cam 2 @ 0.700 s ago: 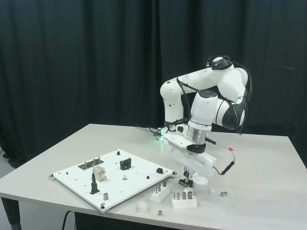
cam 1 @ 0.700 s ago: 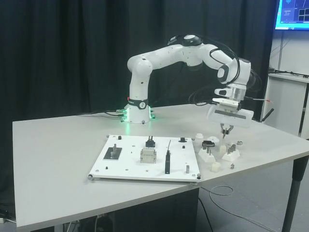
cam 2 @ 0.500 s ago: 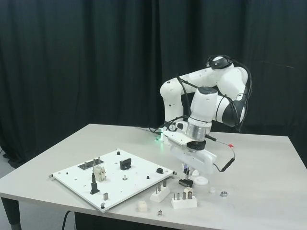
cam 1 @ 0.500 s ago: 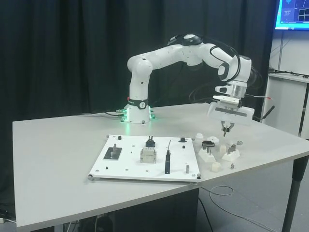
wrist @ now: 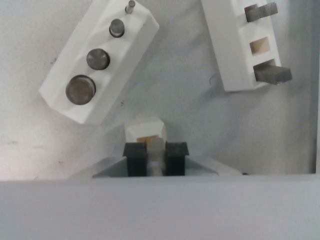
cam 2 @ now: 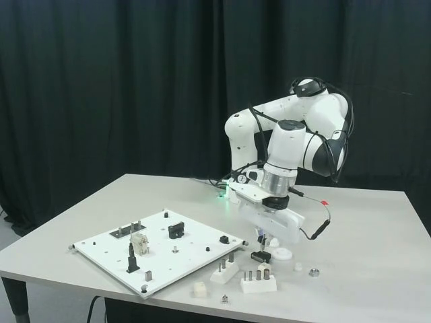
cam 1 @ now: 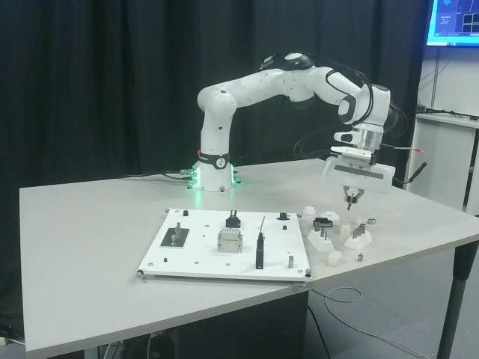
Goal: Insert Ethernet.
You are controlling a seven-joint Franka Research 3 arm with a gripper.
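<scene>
One white arm (cam 1: 254, 78) arches over, claw (cam 1: 349, 198) pointing down above the table (cam 1: 82, 232).

No text, label, brand, number or sign can be read anywhere. The screen (cam 1: 454, 22) on the wall, beyond the far right corner of the counter (cam 1: 90, 224), carries some white lines, too small to make out. The white board (cam 1: 228, 243) and the white blocks (wrist: 97, 62) bear no markings that can be seen.
</scene>
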